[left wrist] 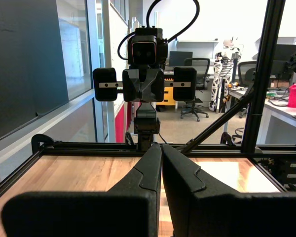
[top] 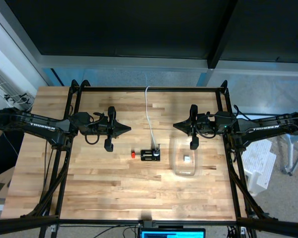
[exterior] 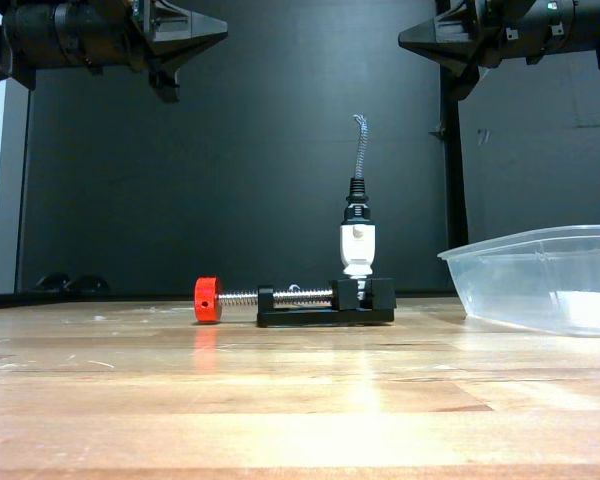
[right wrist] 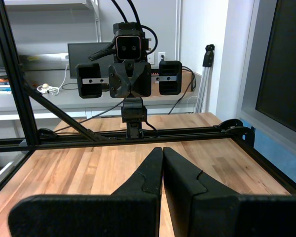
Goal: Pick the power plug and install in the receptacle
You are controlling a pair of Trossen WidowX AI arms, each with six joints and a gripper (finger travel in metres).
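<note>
Jaws closed, empty: left gripper (top: 127, 129) and right gripper (top: 176, 126) hover high over the desk (top: 89, 178).
Clamp (exterior: 325, 301) holds the receptacle (exterior: 357, 246) upright, presenting it for insertion; the power plug cannot be made out.

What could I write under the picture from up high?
Left gripper and right gripper, both shut, hover facing each other above the table, with the clamped receptacle and clear tray nearer the camera.

One counter (top: 89, 188) carries one clamp (top: 150, 155), one receptacle (exterior: 357, 245) and one clear tray (top: 184, 170). Two end effectors: left end effector (top: 128, 129) left of the clamp, right end effector (top: 175, 126) right of it.
</note>
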